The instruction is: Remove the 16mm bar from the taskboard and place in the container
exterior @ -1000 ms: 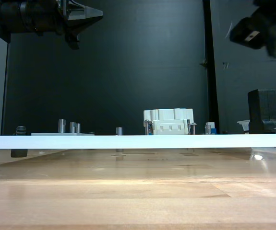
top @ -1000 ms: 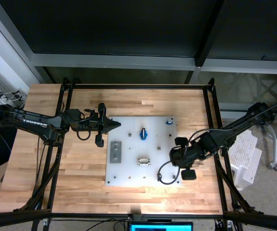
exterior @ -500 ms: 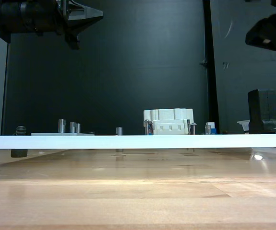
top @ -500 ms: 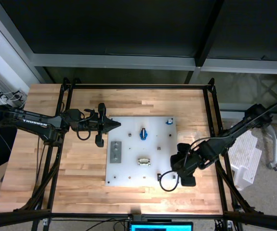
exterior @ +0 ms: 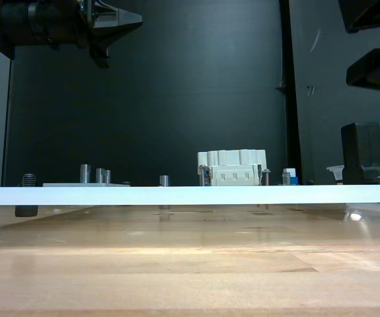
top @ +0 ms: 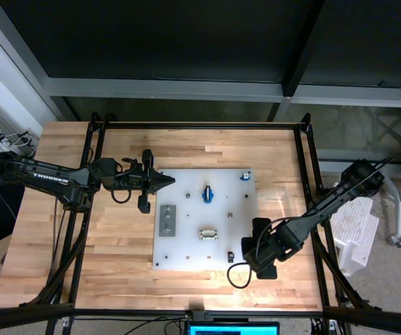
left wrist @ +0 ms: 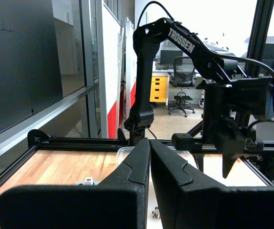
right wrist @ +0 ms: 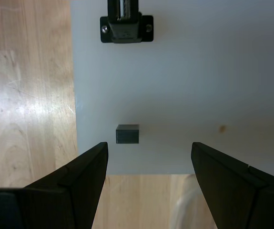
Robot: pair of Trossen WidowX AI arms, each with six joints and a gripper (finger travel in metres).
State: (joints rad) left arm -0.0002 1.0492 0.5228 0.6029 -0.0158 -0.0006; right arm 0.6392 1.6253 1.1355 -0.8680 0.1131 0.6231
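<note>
1. Clear plastic container point(top: 273, 192) on the wood, just right of the flat white taskboard point(top: 186, 244); inside hard to see.
2. Small dark-grey 16mm bar point(right wrist: 127, 134), blocky, on the taskboard near its corner.
3. Right gripper point(right wrist: 149, 144) above it, fingers spread wide, holding nothing.
4. Left gripper point(left wrist: 148, 141) up by the taskboard's far left edge, fingers pressed together.
</note>
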